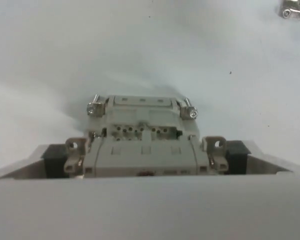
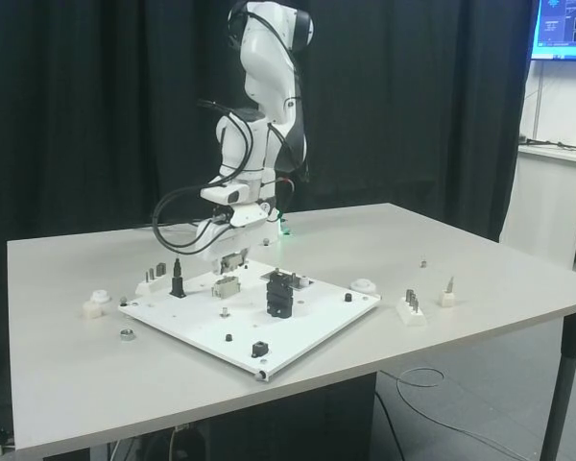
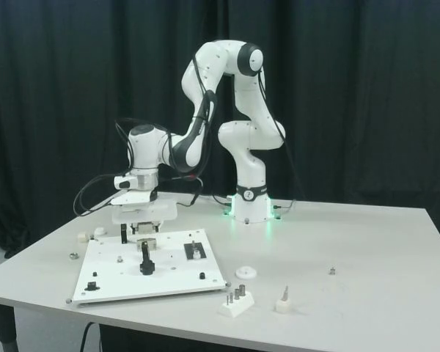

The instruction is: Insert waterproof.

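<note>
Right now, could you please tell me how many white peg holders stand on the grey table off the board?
2: a wider holder just off the white board's corner, and a smaller holder beside it. Others may be hidden behind the arm.

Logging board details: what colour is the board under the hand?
White board, clearest in the second room view.

Even bright light; wrist foreground blurred.
</note>
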